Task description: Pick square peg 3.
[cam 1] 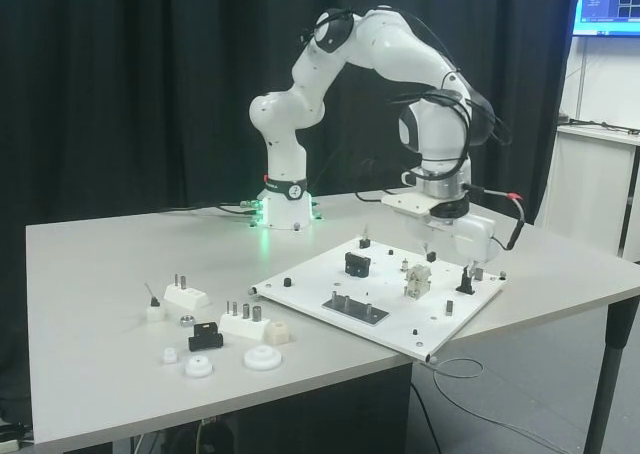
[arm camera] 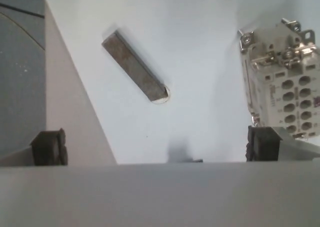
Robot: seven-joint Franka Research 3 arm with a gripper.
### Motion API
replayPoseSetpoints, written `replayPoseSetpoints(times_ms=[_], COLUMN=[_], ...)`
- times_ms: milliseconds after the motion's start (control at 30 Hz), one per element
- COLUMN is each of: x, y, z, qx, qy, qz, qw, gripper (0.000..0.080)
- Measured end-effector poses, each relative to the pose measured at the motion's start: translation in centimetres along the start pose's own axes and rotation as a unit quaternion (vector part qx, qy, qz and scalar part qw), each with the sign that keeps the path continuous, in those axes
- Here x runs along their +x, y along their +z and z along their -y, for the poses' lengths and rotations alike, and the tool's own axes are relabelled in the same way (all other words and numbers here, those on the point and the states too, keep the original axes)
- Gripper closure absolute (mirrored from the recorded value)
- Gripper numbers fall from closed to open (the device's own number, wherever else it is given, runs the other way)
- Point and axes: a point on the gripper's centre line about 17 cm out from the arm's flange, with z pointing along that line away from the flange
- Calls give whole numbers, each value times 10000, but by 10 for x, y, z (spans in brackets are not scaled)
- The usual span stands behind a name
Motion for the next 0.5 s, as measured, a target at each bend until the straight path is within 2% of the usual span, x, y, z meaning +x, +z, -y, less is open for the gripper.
replayPoseSetpoints(times_ms=[167, 500], x=[2, 8], y=[-6, -8], z=[0, -1], qx=[-4, -58], qy=[-87, -201], qz=[-71, -208], qw=[9999, 9996], gripper=[3, 3])
